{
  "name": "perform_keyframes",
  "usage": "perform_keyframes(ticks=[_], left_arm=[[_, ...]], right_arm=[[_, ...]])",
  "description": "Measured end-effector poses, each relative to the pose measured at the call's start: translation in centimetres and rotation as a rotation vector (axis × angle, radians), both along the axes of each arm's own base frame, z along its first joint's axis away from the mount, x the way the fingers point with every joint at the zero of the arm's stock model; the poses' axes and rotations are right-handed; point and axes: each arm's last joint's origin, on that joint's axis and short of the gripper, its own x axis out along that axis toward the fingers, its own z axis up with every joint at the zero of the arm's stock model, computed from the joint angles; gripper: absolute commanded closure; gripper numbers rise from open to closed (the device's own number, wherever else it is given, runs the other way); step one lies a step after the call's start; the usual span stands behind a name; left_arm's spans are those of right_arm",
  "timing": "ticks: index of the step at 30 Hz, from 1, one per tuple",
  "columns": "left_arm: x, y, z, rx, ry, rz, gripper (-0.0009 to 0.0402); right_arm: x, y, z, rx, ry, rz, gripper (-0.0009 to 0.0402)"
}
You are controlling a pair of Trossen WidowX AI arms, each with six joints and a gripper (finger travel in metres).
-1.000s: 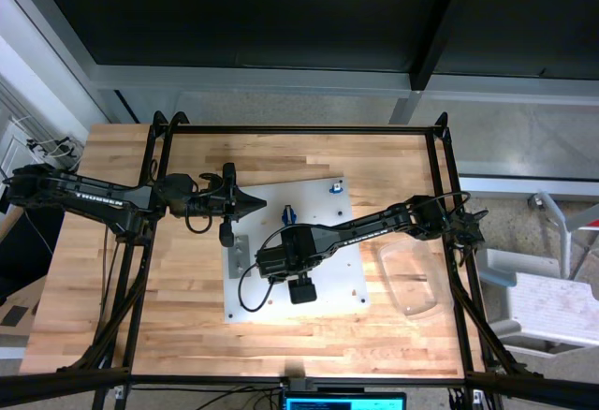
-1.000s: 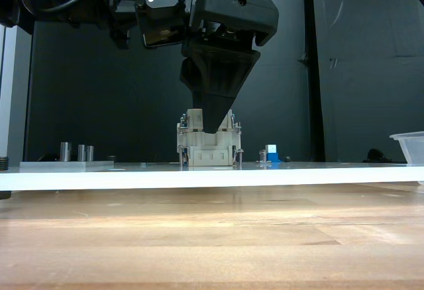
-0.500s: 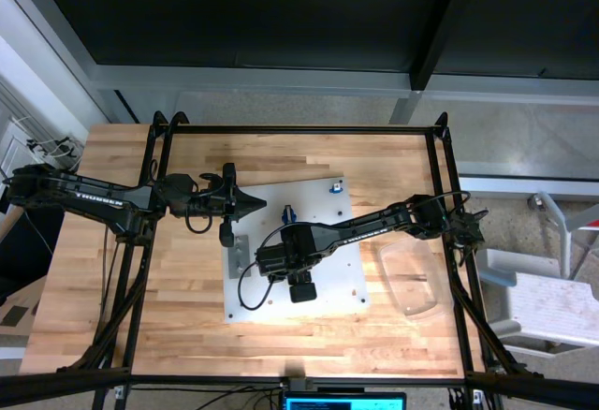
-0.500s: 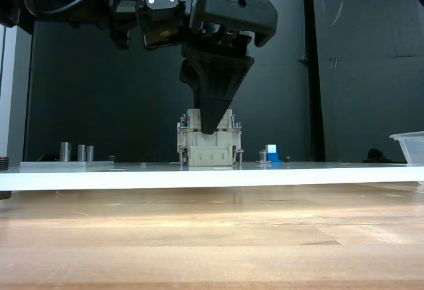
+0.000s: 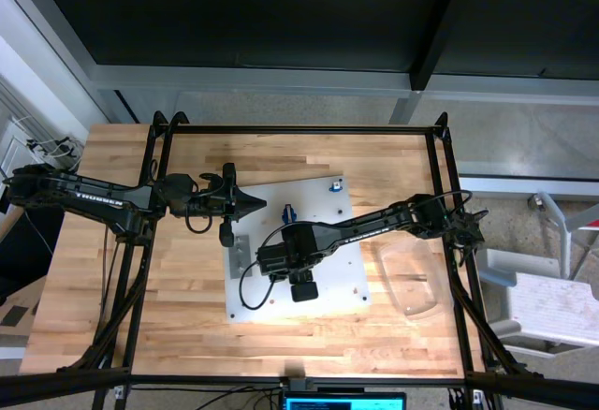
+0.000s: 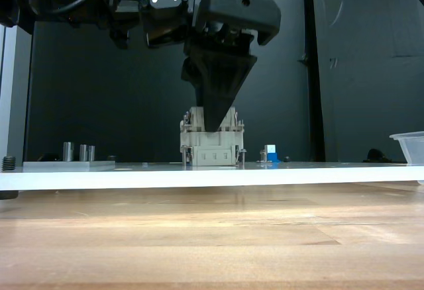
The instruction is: Remove the HAN10-E connector and place it in the container
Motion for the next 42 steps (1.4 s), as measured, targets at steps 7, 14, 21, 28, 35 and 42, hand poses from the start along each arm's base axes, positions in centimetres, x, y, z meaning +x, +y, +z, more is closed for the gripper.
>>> perform_keyframes(ticks=[7,14,21,28,35,42], left_arm=[[0.0,0.0,0.0,0.000,0.001,0.000,0.0393],[0.0,0.0,0.0,0.000,0.000,0.000,0.0393],[0.0,0.0,0.0,0.000,0.001,0.000,0.0393],[0.0,0.0,0.0,0.000,0.000,0.000,0.0393],[0.0,0.0,0.0,0.000,0.000,0.000,0.0393],[0.0,0.0,0.0,0.000,0.001,0.000,0.0393]], right_arm=[[-0.5,-0.1,1.3,0.006,-0.021,-0.001,0.0357],[-1.0,-0.2,2.7,0.015,-0.050,-0.010,0.0357],[-1.5,-0.2,3.8,0.022,-0.073,-0.010,0.0357],[-3.7,-0.4,4.2,0.030,-0.089,-0.013,0.0357],[-7.1,-0.5,4.7,0.033,-0.084,-0.008,0.0357],[-11.0,-0.5,4.9,0.040,-0.061,-0.022,0.0357]])
